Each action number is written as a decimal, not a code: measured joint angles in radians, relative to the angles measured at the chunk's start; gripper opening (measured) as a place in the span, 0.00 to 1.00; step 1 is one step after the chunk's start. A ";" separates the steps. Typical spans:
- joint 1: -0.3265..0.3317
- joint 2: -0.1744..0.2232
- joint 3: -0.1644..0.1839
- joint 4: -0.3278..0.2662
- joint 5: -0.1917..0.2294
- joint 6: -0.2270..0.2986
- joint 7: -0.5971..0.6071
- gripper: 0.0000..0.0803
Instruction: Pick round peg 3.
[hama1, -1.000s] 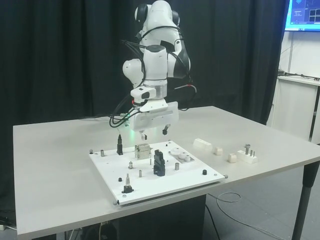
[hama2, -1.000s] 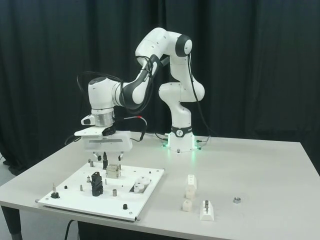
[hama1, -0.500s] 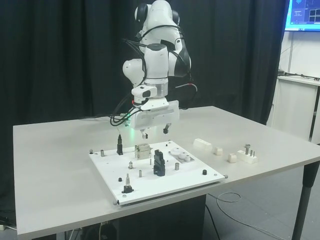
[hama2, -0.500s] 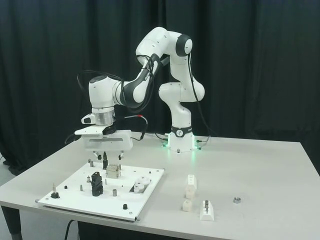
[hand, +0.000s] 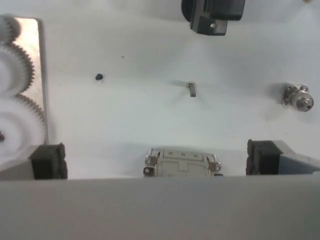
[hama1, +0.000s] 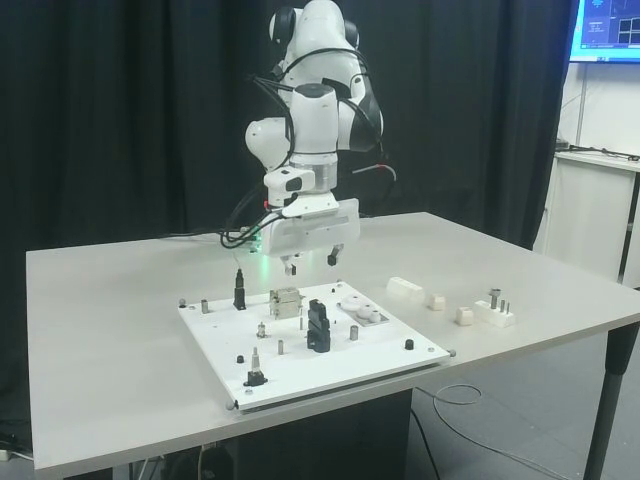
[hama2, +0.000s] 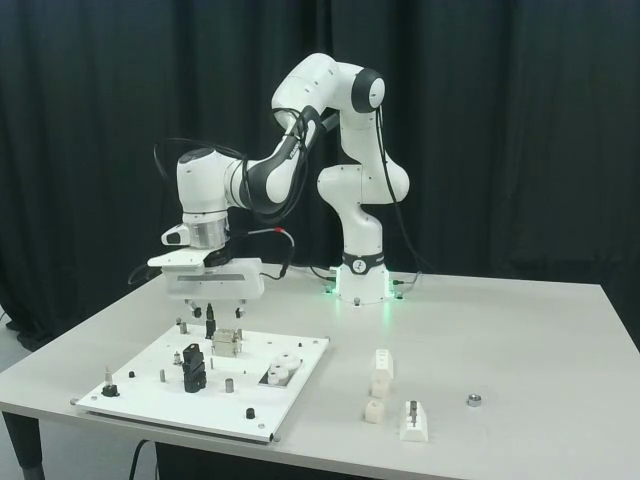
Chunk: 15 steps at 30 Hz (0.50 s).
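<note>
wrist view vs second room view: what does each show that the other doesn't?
Wrist only: gear teeth on the white gears and a small black dot on the board.
Second room only: the whole arm, the grey table and the loose white blocks off the board.
Both: the white board, the metal connector block below the open gripper, and the black part.

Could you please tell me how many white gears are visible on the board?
2. One gear and a second gear mesh side by side on the grey plate; others may be hidden.

gears cut off, connector half hidden
</note>
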 joint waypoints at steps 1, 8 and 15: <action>0.000 0.000 0.000 0.001 -0.001 0.000 0.001 1.00; 0.000 -0.005 0.000 0.003 -0.009 -0.001 0.005 1.00; 0.000 -0.014 0.000 0.003 -0.010 -0.010 0.006 1.00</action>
